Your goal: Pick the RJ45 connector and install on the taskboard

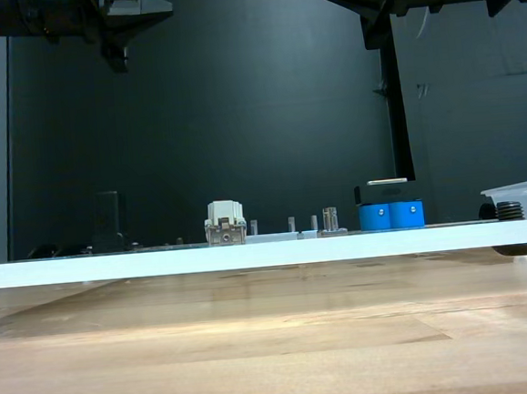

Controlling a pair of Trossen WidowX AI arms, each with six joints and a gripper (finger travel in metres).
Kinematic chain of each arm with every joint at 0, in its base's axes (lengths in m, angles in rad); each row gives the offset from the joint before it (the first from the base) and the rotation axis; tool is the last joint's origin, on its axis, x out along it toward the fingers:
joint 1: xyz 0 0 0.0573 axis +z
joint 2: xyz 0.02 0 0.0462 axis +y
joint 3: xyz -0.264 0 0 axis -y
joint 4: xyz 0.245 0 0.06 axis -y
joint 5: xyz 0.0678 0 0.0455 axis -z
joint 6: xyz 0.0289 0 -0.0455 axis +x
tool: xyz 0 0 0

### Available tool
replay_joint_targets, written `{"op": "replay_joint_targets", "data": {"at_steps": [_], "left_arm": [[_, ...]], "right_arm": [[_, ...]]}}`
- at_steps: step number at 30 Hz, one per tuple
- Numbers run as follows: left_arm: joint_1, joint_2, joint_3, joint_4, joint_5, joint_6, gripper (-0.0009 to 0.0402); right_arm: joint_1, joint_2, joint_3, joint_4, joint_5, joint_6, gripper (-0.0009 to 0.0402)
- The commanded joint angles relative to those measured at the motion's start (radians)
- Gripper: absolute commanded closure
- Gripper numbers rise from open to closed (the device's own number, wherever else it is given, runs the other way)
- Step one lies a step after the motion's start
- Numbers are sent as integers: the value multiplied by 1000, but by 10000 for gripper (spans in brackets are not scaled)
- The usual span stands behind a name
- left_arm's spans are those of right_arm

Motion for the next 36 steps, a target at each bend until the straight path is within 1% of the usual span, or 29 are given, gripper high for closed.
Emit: {"op": "replay_joint_targets", "data": {"at_steps": [1,18,19,21,23,25,27,31,33,36], "left_arm": [[0,0,0,0,0,0,393],[0,0,0,0,0,0,393],[0,0,0,0,0,0,393],[0,0,0,0,0,0,393],[0,0,0,0,0,0,393],[0,0,0,0,0,0,393],[0,0,0,0,0,0,393],[0,0,0,0,0,0,393],[0,0,0,0,0,0,393],[0,0,0,0,0,0,393]], "right_arm": [[1,0,0,1,0,4,393],[3,0,0,0,0,5,393],[3,0,0,-3,-4,24,393],[5,0,0,-5,-28,42,393],[12,0,14,-66,-26,48,393],[37,0,38,-175,-23,37,393],[61,0,61,-285,-1,26,393],[128,0,105,-454,16,30,393],[168,0,124,-529,53,38,393],[227,0,155,-647,124,48,393]]}}
